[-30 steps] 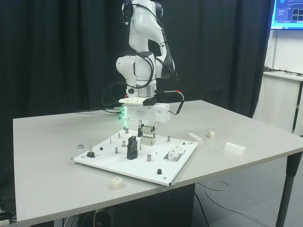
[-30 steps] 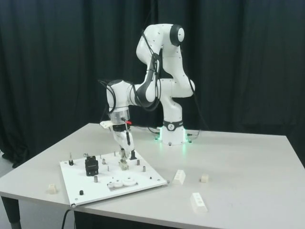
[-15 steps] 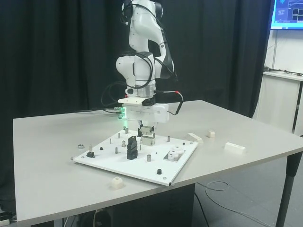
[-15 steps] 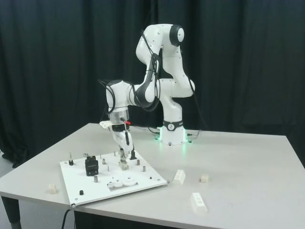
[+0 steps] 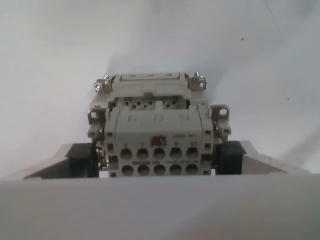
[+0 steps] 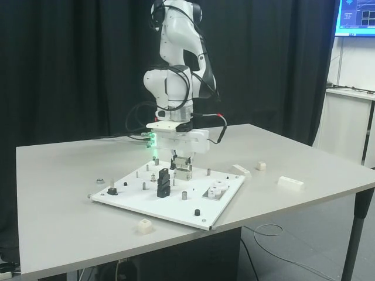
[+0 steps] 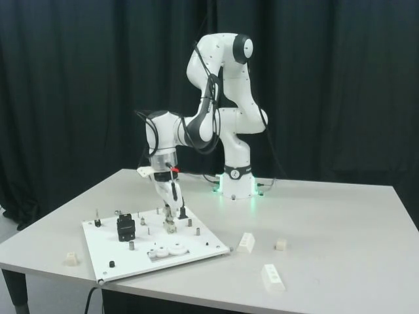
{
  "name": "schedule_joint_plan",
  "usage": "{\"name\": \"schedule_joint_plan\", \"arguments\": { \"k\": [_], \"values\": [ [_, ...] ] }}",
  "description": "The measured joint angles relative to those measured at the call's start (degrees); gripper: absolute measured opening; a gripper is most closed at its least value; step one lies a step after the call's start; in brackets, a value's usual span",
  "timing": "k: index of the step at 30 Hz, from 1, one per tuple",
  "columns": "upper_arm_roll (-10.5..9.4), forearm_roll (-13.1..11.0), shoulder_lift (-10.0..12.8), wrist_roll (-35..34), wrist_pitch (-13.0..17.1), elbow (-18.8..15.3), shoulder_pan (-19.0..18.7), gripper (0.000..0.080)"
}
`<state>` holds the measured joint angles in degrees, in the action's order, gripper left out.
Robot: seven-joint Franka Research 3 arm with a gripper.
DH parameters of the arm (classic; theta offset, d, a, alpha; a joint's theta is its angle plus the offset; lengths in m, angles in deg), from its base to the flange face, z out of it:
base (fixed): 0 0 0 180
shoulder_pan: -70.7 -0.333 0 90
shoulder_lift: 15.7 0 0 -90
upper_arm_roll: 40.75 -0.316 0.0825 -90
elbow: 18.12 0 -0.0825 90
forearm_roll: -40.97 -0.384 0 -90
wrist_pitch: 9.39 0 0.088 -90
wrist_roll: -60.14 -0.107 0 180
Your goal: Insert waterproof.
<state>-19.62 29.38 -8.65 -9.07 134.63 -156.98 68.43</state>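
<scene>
The white arm's gripper [image 6: 181, 168] is closed on a grey multi-pin waterproof connector [image 5: 159, 149], black fingers [image 5: 82, 160] pressing both its sides. The connector sits above its grey socket [image 5: 146, 90] on the white square board [image 6: 140, 199].

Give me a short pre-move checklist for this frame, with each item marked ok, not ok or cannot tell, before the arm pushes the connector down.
1. Pincer shut on the connector: ok, black pads sit on both its sides in the wrist view.
2. Connector above its socket on the white board: ok, the socket shows just beyond it.
3. Connector square to the socket: ok as far as the wrist view shows.
4. Connector fully seated: cannot tell.
5. Black block clear of the pincer: ok, it stands apart in the first room view.
6. Loose white blocks off the board: ok, they lie on the grey table.
</scene>
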Motion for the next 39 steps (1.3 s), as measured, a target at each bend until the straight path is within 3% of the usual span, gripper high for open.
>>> {"name": "schedule_joint_plan", "arguments": {
  "k": [26,39],
  "values": [
    [-0.25,-0.02,2.47,-2.80,-0.01,1.67,-0.27,0.0515],
    [-0.26,-0.02,2.51,-2.83,-0.49,1.76,-0.59,0.0515]
  ]
}}
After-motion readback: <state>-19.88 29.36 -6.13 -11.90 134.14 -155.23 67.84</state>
